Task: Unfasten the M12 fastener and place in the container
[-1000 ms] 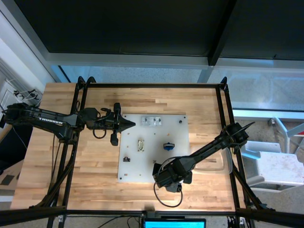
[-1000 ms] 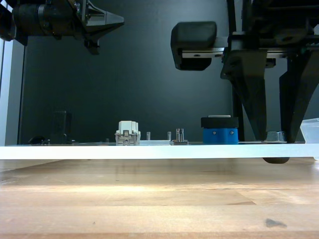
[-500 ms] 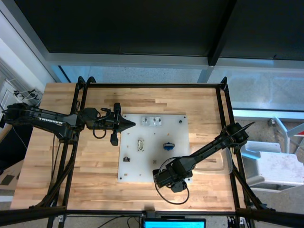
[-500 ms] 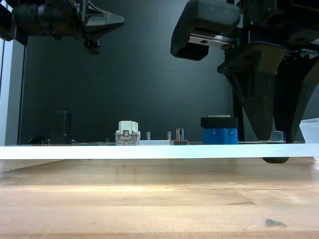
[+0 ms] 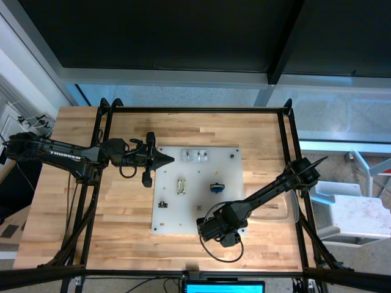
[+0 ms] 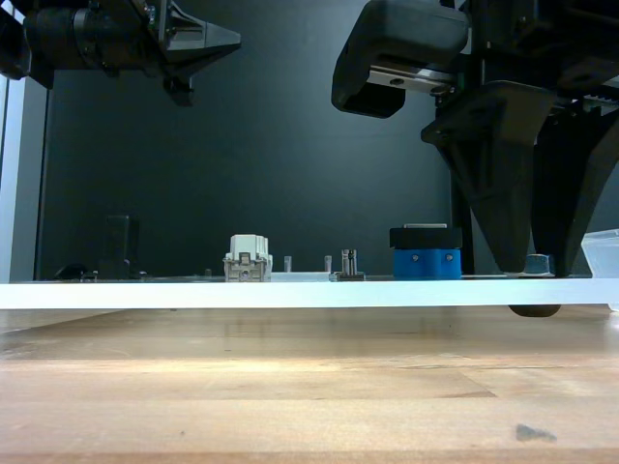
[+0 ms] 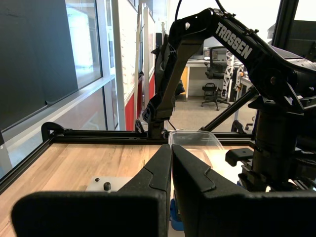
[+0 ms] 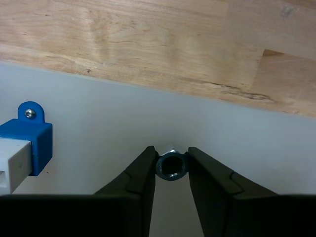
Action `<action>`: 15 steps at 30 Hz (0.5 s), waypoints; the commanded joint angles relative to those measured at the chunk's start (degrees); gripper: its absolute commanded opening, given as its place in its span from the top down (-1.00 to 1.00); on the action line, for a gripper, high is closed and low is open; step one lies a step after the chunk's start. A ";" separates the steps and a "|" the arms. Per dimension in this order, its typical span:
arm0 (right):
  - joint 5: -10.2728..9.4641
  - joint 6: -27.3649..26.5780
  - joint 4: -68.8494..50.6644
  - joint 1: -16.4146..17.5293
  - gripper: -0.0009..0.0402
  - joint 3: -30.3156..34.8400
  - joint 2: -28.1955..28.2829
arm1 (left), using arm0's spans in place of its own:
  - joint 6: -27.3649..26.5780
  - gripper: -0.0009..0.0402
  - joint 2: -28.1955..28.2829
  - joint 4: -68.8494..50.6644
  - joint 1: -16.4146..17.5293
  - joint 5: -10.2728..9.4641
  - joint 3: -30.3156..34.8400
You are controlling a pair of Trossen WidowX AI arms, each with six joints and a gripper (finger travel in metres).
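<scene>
The M12 nut is a small silver ring with a dark hole, standing on the white board near its near right edge. No stud ribs show beneath it. My right gripper points straight down over it, one finger touching each side of the nut. In the low view the nut sits at board level between the right gripper's dark fingers. The clear container lies to the right of the board, and I see nothing in it. My left gripper hovers shut, high beside the board's far left edge.
A blue-and-black part, a grey connector and a silver post stand mid-board. A black post marks the board's far right corner. Black frame rails border the wooden table.
A second ago the right gripper faced the low view squarely; it has since twisted about its axis around the nut. In the last half second little moved. The left arm stayed still.
</scene>
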 commanded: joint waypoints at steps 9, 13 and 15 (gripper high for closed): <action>1.49 5.92 -2.58 0.66 -0.09 0.04 -2.62 | 0.00 0.96 0.02 0.02 0.00 0.02 0.02; 1.42 24.04 -2.93 1.03 -0.07 0.04 -4.42 | 0.00 0.96 0.02 0.00 0.00 0.02 0.02; 1.42 36.39 -2.80 1.16 -0.04 0.04 -5.31 | 0.00 0.96 0.02 0.00 0.00 0.02 0.02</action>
